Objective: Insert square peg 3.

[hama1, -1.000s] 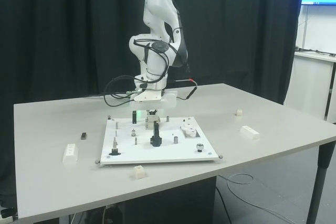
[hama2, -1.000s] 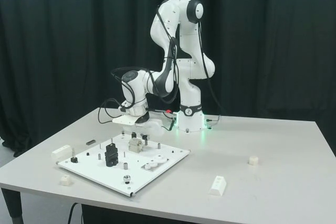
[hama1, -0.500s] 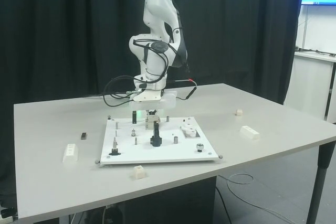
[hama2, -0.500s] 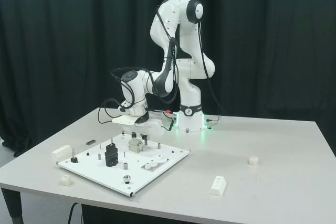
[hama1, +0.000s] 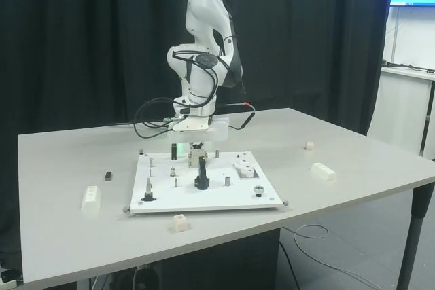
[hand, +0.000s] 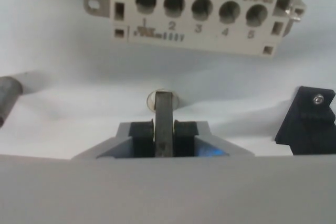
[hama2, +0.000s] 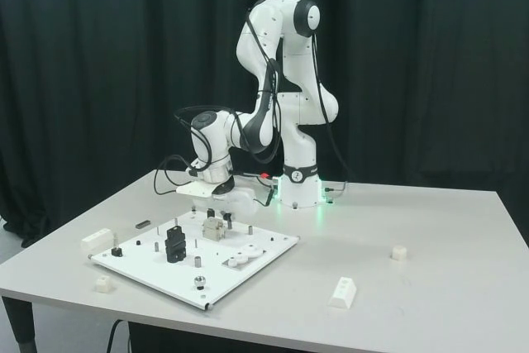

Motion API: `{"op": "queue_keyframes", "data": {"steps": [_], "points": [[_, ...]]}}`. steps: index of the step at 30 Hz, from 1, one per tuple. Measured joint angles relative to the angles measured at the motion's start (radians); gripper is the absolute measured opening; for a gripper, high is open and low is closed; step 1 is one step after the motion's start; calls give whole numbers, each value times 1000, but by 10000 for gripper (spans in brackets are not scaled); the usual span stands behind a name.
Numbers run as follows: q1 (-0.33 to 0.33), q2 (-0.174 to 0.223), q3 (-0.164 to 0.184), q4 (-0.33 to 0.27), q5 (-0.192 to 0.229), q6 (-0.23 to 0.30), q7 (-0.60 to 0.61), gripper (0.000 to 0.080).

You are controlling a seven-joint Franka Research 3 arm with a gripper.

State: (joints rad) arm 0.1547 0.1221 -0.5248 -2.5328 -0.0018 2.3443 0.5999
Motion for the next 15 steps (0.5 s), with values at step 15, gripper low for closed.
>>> {"op": "queue_keyframes", "data": {"steps": [15], "points": [[-1, 1, -10, 0, 37, 5, 5, 76]]}}
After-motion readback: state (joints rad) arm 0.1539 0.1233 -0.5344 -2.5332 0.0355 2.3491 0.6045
